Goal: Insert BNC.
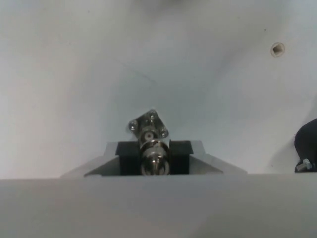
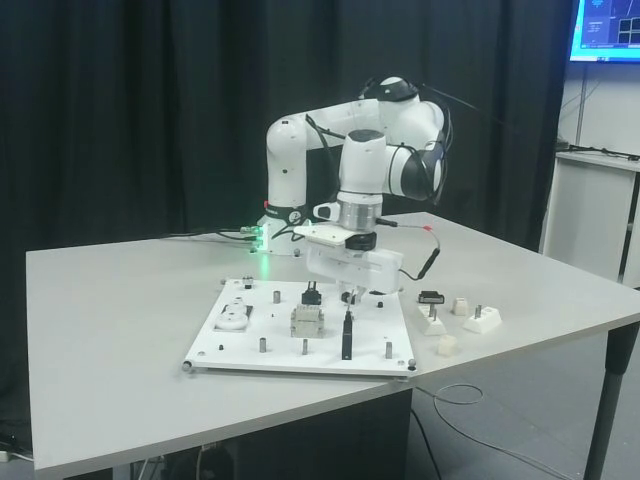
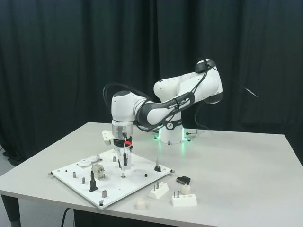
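The metal cylindrical BNC plug point(image 1: 155, 159) sits clamped in the pincer point(image 1: 154, 163), directly over the square-flanged metal BNC socket point(image 1: 148, 127) on the white square board point(image 2: 300, 345) — plug tip touching it, or nearly. Small white blocks point(image 3: 183, 199) lie beside the board on the grey table point(image 2: 120, 300).

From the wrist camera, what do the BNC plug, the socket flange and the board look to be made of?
BNC plug: looks like bright plated metal, with sharp glints on its barrel. Socket flange: apparently the same shiny metal, with screw heads at its corners. Board: white, matte, even surface; probably plastic or painted plate, unclear which.
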`<state>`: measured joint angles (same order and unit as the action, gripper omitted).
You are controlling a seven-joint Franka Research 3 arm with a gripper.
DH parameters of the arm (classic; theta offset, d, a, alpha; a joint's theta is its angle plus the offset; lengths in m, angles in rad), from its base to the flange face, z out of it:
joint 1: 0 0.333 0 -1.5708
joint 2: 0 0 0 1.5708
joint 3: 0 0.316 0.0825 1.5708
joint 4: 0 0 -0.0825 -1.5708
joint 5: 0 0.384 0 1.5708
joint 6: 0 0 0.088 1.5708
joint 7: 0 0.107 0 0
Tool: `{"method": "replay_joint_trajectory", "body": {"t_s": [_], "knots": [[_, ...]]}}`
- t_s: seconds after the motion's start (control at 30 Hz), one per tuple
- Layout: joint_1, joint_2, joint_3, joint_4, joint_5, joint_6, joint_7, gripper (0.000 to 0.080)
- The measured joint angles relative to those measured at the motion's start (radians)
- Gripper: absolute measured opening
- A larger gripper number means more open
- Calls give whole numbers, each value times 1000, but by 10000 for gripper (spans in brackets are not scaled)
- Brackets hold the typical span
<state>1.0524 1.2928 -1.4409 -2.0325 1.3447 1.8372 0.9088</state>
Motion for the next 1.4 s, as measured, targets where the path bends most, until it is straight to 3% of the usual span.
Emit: {"method": "replay_joint_trajectory", "body": {"t_s": [1.4], "knots": [[8, 0, 29, -14, 22, 30, 0, 121]]}}
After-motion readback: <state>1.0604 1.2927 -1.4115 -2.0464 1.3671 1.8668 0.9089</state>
